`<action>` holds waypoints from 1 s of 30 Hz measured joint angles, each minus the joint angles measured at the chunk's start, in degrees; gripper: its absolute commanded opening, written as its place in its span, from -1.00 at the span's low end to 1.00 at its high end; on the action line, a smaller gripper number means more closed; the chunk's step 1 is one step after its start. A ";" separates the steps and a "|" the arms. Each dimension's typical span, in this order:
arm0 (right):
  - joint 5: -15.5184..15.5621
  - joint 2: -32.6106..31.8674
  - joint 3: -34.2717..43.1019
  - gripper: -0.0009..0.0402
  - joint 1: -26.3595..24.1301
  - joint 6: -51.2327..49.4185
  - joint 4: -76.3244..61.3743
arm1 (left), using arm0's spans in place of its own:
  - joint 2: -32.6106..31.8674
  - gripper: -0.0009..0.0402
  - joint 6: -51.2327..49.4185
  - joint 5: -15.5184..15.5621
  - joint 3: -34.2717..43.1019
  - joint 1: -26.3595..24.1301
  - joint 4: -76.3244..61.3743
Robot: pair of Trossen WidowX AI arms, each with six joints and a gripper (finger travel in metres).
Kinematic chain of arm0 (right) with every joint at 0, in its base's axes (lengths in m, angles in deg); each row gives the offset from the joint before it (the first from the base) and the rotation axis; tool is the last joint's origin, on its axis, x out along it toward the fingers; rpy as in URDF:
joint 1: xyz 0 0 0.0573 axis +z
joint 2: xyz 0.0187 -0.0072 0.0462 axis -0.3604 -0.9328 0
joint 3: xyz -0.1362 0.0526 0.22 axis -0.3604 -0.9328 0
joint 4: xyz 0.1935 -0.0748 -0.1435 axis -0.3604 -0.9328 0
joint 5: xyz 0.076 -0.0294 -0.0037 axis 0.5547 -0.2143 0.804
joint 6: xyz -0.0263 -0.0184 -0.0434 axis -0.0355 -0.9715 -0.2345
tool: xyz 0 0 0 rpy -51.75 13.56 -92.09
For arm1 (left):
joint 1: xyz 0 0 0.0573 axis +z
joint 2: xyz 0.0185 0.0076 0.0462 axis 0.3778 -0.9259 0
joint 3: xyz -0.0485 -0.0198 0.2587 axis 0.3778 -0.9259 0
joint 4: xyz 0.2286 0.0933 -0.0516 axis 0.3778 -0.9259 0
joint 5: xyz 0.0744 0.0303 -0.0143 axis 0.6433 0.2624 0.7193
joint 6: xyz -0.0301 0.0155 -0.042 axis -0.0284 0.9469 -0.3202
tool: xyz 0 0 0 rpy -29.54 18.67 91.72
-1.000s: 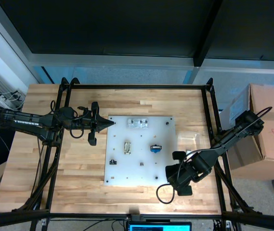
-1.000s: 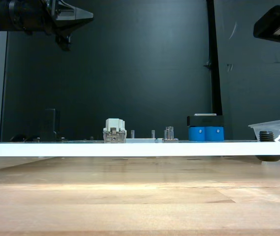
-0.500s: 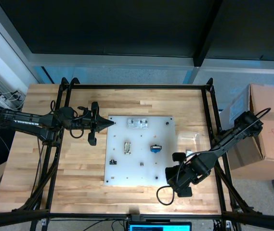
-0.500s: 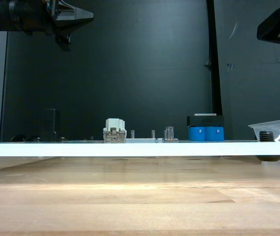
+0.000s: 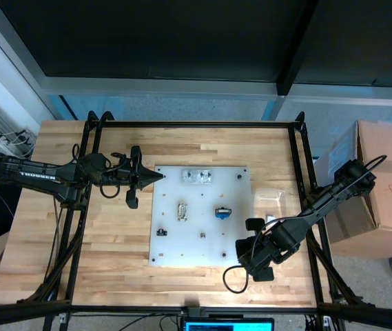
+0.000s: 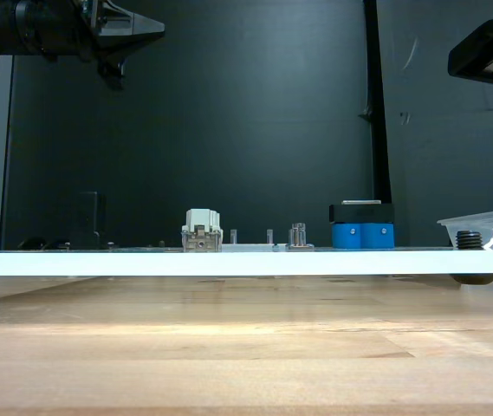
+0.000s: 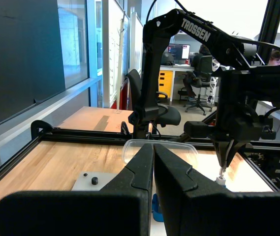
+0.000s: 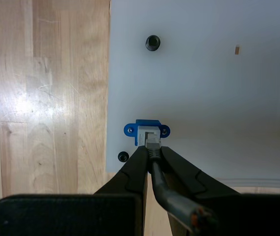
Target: Pick the RJ45 connector and install on the taskboard
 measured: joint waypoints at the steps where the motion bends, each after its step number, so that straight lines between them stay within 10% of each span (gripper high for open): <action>1: 0.00 0.00 -0.15 -0.96 0.00 0.02 0.07 | 0.02 -0.96 0.00 -0.02 0.00 0.00 0.00; 30: 0.17 -0.48 -1.22 -0.96 0.00 0.02 0.98 | 0.02 -0.96 0.00 -0.02 0.00 0.00 0.00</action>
